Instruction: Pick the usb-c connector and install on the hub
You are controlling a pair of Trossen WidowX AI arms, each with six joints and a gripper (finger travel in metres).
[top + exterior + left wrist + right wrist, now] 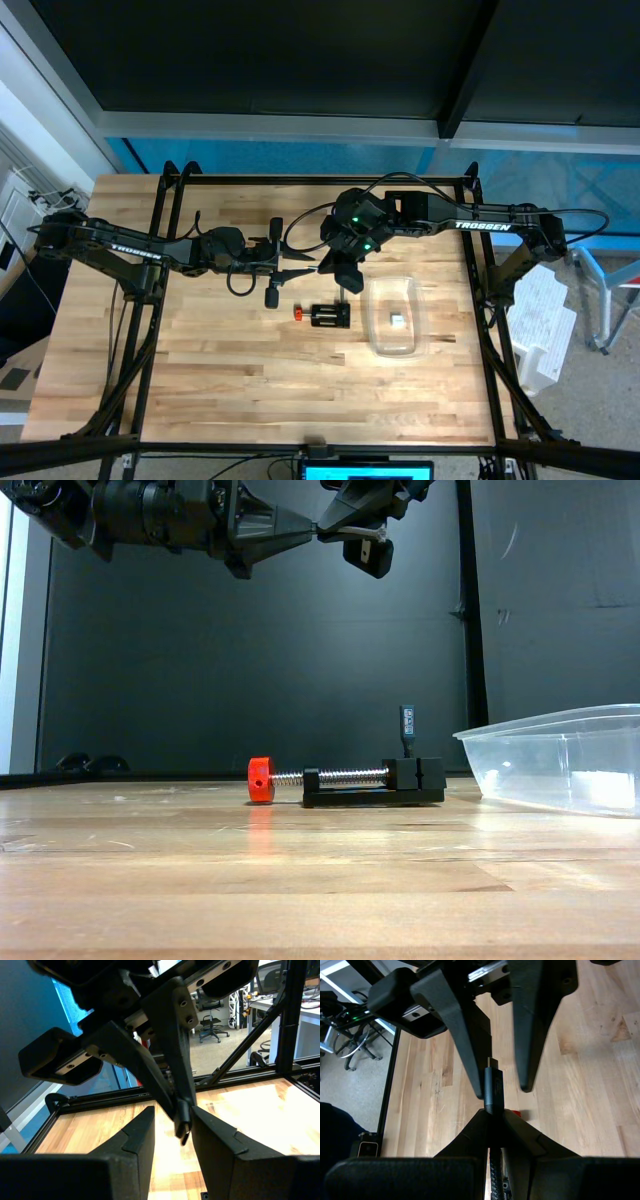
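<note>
The small dark-grey, silver-tipped usb-c connector (493, 1089) is hanging in mid-air, clamped in the right gripper (493, 1110). The left gripper (172, 1112) is flanking it, fingers wide, apparently for a handover. The black rectangular hub (330, 316) with its red-orange knob is lying on the wooden table (200, 380) below, so installation is still pending.

The usb-c connector (493, 1087) is a tiny dark-grey plug with a silvery tip. It is held high above the bench (200, 350), pinched at its base by the right tool (492, 1114), with its free end between the spread jaws of the left tool (172, 1112). The hub (330, 315) is a small black block that lies flat on the bench, well apart from the connector, its red-orange knob (298, 314) at the left end.
</note>
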